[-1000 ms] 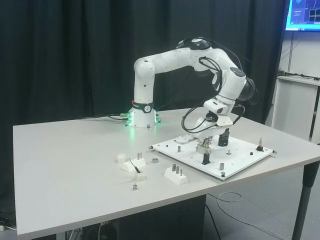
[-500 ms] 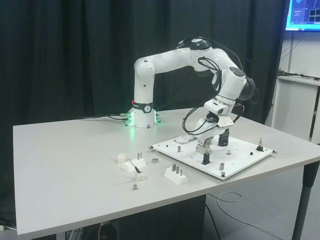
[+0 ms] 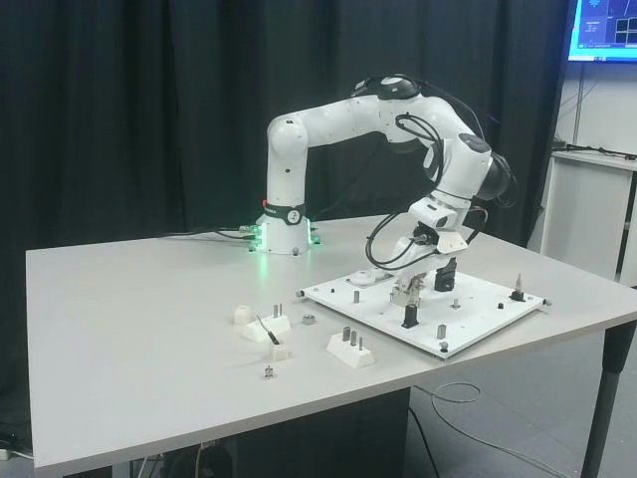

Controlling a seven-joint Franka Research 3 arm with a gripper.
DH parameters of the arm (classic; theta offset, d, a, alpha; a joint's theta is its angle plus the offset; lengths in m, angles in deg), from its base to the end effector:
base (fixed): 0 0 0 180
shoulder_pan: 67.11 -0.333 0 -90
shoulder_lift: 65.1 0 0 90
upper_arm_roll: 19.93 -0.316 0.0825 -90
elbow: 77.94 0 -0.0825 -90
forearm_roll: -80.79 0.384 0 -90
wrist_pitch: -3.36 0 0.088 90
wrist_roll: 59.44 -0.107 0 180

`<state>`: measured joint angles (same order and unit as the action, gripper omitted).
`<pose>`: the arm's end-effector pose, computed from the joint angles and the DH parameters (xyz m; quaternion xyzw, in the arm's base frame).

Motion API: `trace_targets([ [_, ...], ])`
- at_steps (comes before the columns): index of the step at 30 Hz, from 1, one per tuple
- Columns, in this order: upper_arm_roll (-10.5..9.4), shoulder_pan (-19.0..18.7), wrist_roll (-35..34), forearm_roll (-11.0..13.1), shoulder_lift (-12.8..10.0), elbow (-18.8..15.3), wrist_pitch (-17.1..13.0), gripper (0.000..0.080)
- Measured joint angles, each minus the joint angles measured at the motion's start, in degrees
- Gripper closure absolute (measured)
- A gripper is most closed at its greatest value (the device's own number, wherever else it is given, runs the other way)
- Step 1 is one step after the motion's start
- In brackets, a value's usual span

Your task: Insert waterproof.

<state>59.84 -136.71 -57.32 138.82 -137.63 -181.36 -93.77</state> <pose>0.6011 0.0727 0.2325 0.9640 -0.2160 -0.0938 0.1232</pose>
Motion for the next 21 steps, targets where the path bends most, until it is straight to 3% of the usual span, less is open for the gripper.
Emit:
trace_targets([
  [21,-0.02,0.02,0.00,-1.08,-0.19,0.06,1.03,0.0486],
])
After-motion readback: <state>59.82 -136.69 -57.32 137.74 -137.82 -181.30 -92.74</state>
